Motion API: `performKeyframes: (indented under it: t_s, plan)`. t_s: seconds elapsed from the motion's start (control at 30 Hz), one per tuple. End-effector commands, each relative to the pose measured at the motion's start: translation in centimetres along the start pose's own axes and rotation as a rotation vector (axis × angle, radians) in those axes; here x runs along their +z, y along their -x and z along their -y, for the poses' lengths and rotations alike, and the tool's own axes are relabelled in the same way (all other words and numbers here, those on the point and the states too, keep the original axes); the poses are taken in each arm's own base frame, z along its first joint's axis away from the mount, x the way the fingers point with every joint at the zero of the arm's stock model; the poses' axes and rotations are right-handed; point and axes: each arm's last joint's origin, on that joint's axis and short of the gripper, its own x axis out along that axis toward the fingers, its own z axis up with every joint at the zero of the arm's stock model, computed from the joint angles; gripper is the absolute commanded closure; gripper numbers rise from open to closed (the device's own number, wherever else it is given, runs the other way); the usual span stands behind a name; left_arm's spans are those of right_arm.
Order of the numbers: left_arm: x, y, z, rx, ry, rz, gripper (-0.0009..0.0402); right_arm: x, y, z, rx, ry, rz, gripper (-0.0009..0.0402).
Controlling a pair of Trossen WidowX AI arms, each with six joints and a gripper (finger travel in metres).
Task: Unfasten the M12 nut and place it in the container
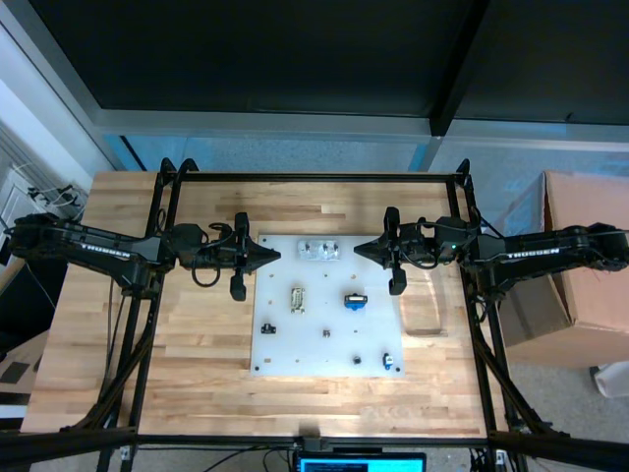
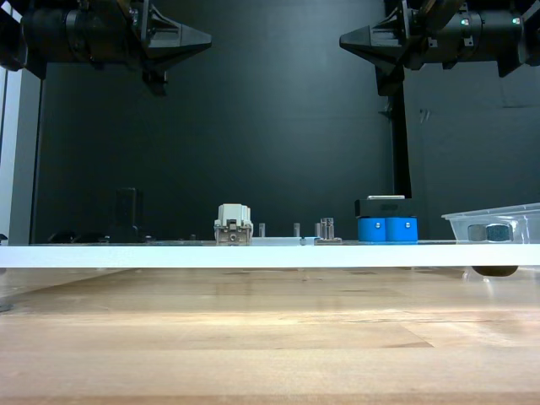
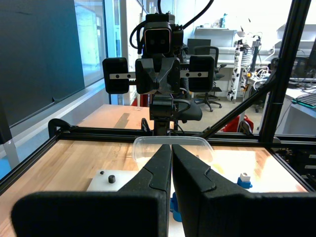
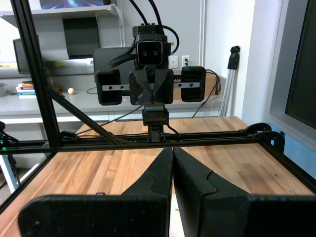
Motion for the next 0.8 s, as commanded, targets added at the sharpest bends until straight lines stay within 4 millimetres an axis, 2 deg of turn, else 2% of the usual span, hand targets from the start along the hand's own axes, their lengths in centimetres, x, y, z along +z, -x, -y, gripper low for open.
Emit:
performKeyframes:
  t_s: [0.03,0.47,0.6,0.8]
  plan:
    - [0.0,0.0,0.0,0.0,0.0,0.0,0.0393,0.0,0.0,-0.1,0.003,-0.002,0.0,0.0393]
    - [0.0,0.0,0.0,-0.001,0.0,0.0,0.0393,-0.1,0.0,-0.1,0.011,-0.009,-0.011,0.0394]
    - [0.0,0.0,0.0,0.0,0.0,0.0,0.0393,0.1,-0.4,-1.1,0.046,-0.025,-0.168,0.0394]
    - [0.0,0.0,0.0,0.0,0.0,0.0,0.0393,1.0,-1.2,-3.6,0.114,-0.054,-0.447,0.0393]
